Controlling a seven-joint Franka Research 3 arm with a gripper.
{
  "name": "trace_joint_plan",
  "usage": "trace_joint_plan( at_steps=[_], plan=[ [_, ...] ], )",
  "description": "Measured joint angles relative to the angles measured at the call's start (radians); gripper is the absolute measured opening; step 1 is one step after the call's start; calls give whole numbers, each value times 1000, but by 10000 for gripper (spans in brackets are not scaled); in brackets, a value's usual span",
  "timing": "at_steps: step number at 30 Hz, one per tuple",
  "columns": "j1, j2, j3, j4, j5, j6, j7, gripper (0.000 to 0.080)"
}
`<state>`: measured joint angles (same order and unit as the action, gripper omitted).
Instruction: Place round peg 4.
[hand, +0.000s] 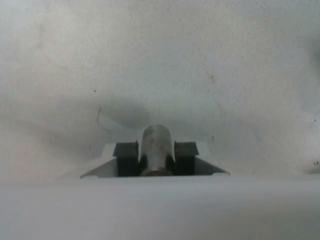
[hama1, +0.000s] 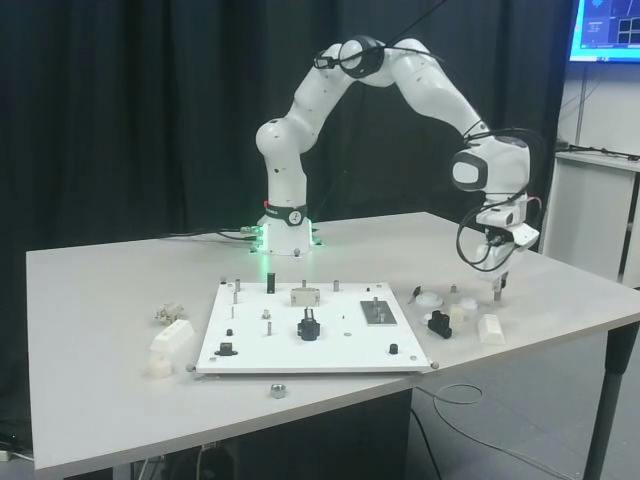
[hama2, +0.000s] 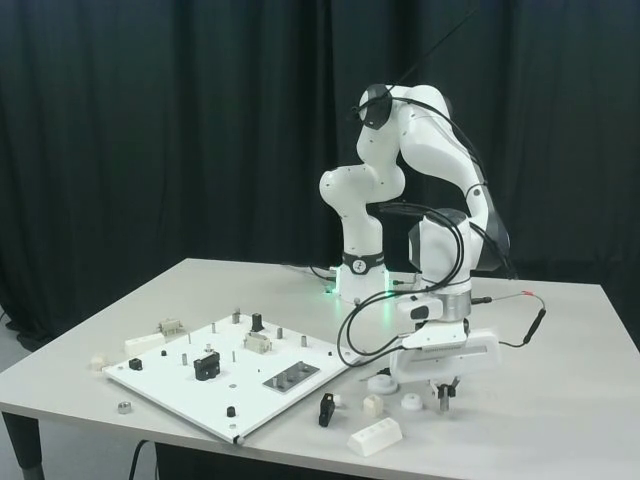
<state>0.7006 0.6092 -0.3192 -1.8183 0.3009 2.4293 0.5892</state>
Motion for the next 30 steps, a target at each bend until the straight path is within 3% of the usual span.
trace_joint_plan(
  at_steps=[30],
  plan=[
    [0, 31, -2, 4, -2, 31, 7, 150]
  ],
)
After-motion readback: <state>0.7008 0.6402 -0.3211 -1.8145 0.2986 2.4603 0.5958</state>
